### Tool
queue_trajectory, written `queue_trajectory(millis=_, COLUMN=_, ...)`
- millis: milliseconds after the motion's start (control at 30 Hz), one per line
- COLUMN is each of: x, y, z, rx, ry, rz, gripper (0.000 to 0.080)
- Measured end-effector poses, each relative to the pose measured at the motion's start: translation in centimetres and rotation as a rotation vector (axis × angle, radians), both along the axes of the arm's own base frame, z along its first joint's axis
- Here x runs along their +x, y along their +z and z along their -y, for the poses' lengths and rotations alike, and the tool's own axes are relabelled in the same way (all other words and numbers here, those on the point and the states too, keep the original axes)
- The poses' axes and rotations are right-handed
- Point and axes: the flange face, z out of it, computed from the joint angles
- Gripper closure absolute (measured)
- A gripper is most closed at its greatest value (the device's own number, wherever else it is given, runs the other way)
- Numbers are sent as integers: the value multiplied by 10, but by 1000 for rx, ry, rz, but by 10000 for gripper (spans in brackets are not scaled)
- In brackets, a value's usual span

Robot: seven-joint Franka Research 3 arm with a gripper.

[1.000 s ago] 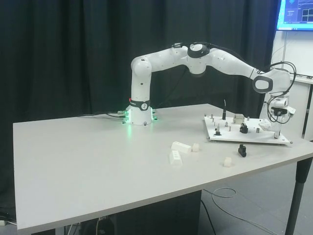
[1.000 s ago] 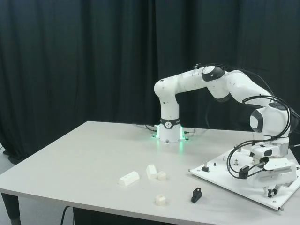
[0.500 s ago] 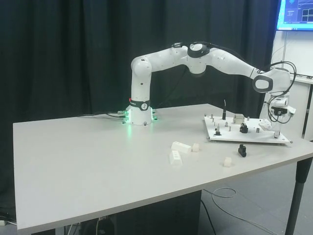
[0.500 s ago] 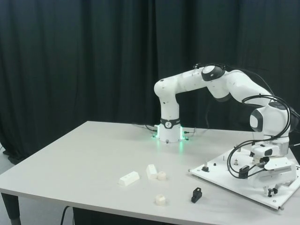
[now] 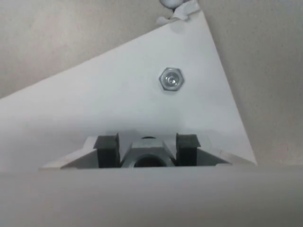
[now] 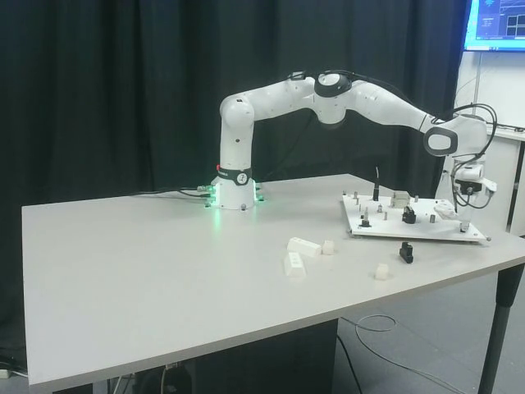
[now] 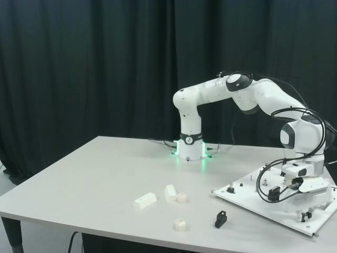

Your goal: Remove bolt 4.

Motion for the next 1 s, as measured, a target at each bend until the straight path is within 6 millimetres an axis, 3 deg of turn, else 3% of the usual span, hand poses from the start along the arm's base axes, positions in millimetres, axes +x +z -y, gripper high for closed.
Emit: queue_trajectory(millis=1000, x=-2, y=0, z=-1, rx=-43, ry=451, rz=3, gripper=547)
